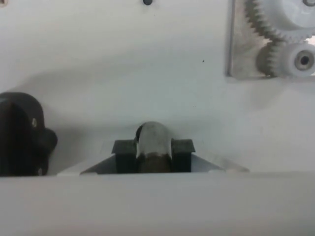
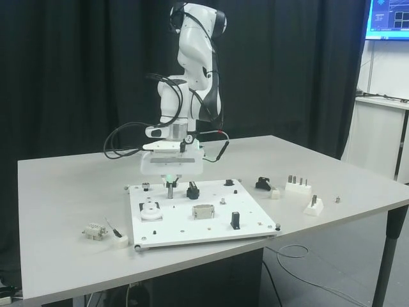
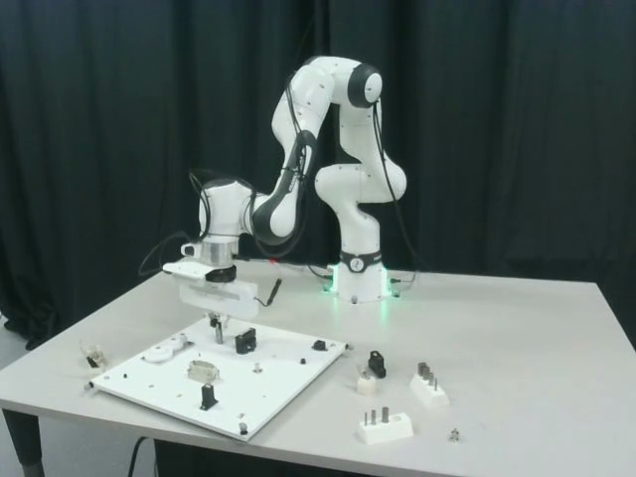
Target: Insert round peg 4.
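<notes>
Black curtains behind the grey bench (image 2: 77, 185) — the pincer (image 1: 153, 153) hangs over the white board (image 2: 192, 220), closed around the round peg (image 1: 152, 142); slightly off the hole beneath, it could jam.

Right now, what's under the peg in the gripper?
The round peg, clamped in the gripper, hangs over the white board. Only plain board surface shows there; any hole directly below is hidden by the peg itself.

One white board (image 2: 203, 225), two white peg stands (image 3: 385, 428), two gears (image 1: 290, 37)
</notes>
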